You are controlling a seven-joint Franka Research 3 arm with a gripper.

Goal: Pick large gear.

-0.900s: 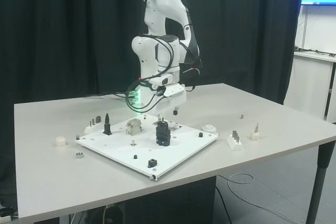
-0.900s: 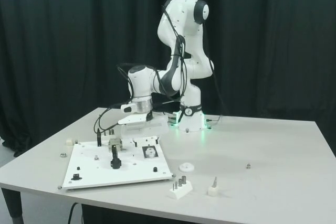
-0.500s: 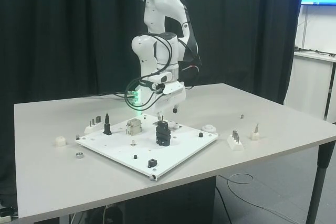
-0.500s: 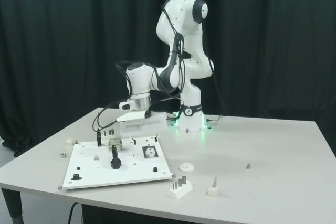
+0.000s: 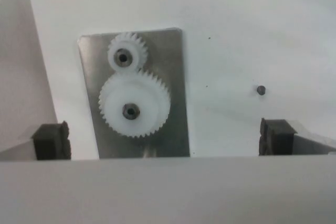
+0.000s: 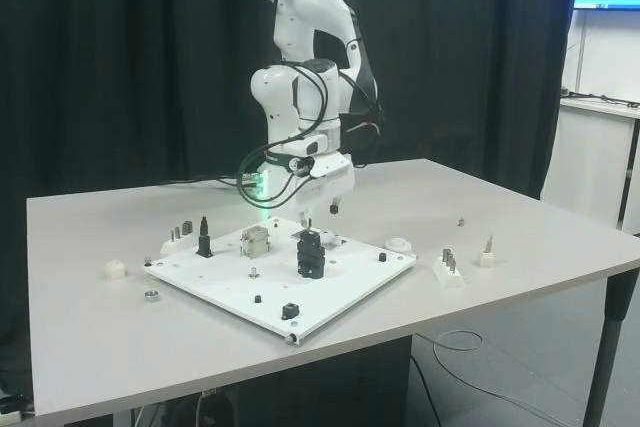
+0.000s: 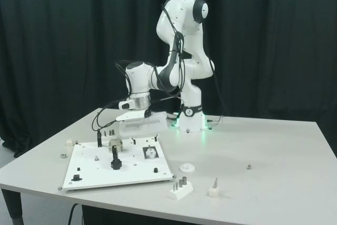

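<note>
The large gear (image 5: 134, 105) is white and toothed. It lies flat on a grey metal plate (image 5: 168, 82), meshed with a small white gear (image 5: 127, 54). That plate (image 7: 150, 153) is set into the white board (image 6: 350, 282). My gripper (image 5: 164, 139) hangs above the plate, open, with nothing between its black fingertips (image 5: 51, 141). The large gear sits off to one side of the gap between them. In the first room view the gripper (image 6: 320, 213) hovers clear above the board's far edge.
On the board stand a black upright part (image 6: 309, 253), a black post (image 6: 204, 237) and a small metal block (image 6: 255, 240). On the table lie a white round part (image 6: 398, 243), a peg holder (image 6: 447, 269), a small white stand (image 6: 487, 255), a white cube (image 6: 115, 269) and a nut (image 6: 151, 295).
The gripper has risen a little above the board and shifted slightly towards the board's far side. Nothing on the board or the table has moved.
</note>
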